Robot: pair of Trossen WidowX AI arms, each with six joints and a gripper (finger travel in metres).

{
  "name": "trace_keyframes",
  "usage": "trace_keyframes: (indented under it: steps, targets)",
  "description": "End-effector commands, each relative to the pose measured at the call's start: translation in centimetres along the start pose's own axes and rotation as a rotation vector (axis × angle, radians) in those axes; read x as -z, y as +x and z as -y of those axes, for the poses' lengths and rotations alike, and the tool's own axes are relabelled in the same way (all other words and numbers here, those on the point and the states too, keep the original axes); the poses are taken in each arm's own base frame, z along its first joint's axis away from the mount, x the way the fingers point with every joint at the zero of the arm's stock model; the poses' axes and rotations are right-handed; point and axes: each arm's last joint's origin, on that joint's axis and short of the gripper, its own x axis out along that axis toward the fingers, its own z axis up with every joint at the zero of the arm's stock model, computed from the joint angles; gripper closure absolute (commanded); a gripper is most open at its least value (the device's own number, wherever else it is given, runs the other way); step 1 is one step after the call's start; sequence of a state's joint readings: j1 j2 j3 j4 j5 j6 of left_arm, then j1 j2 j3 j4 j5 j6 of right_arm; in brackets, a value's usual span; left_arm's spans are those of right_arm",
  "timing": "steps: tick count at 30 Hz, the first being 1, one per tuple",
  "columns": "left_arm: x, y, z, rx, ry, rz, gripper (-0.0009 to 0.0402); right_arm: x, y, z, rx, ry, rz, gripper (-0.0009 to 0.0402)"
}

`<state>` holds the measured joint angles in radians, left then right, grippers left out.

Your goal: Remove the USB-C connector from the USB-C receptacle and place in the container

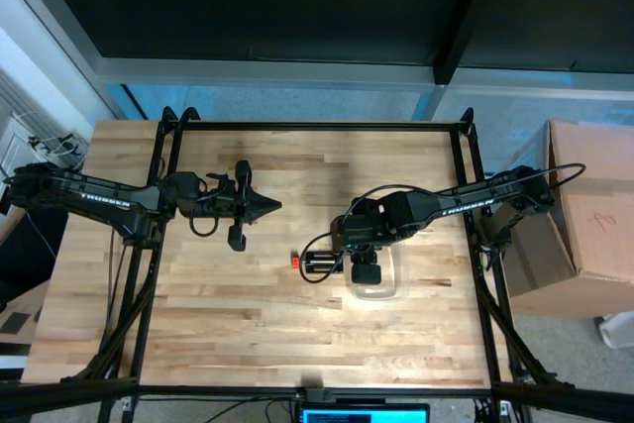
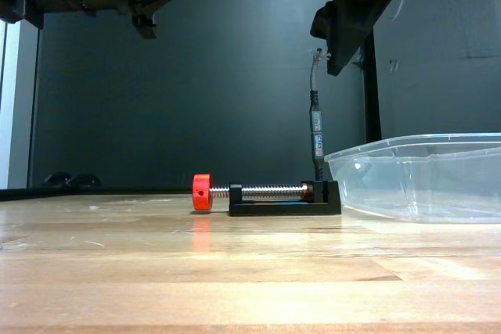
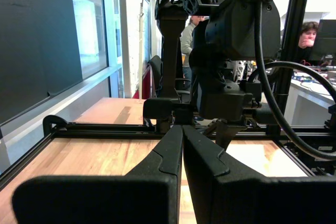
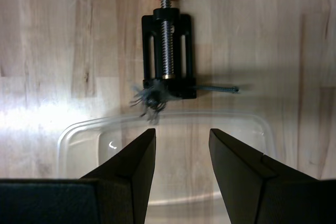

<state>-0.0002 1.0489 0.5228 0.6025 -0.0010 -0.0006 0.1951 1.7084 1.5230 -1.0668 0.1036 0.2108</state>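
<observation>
Evidently the pull has not yet begun: the right gripper hangs with its two fingers spread and nothing between them, high above the end of the black clamp that lies away from its red knob. The USB-C connector stands upright out of that same end of the clamp, where its receptacle must sit, though the socket itself is hidden. Its short cable rises to a tuft of frayed wires just beside the gripper's lower edge, and the right wrist view shows that tuft off to one side of the finger gap, not within it. I judge the step in hand to be the approach for the grasp. The next move calls for shifting the gripper toward the clamp until the connector's body lies between the fingers, going down past the wires, closing on the stiff housing and not the cable, then drawing straight up along the connector's axis so it does not bind. The container, a clear tub, rests on the table just beyond the clamp's connector end, and nothing shows inside it. The left gripper, fingers pressed together and empty, hangs high and well apart from the clamp, on the knob side.
</observation>
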Motion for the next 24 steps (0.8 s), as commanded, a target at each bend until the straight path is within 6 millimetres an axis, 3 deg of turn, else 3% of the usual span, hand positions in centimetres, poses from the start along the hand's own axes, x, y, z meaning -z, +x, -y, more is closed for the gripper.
trace_keyframes:
  steps: [1,7,15,24]
  targets:
    - [0.0,0.0,0.0,0.0,0.0,0.0,0.0393,0.0,0.4,-0.1,-0.003,-0.01,0.009,0.0254]
    - [0.0,0.0,0.0,0.0,0.0,0.0,0.0393,0.0,1.0,-0.2,-0.011,-0.011,0.03,0.0254]
    - [0.0,0.0,0.0,0.0,0.0,0.0,0.0393,0.8,4.0,-0.6,-0.068,-0.022,0.069,0.0254]
    - [0.0,0.0,0.0,0.0,0.0,0.0,0.0393,1.3,5.7,-0.7,-0.068,-0.032,0.12,0.0254]
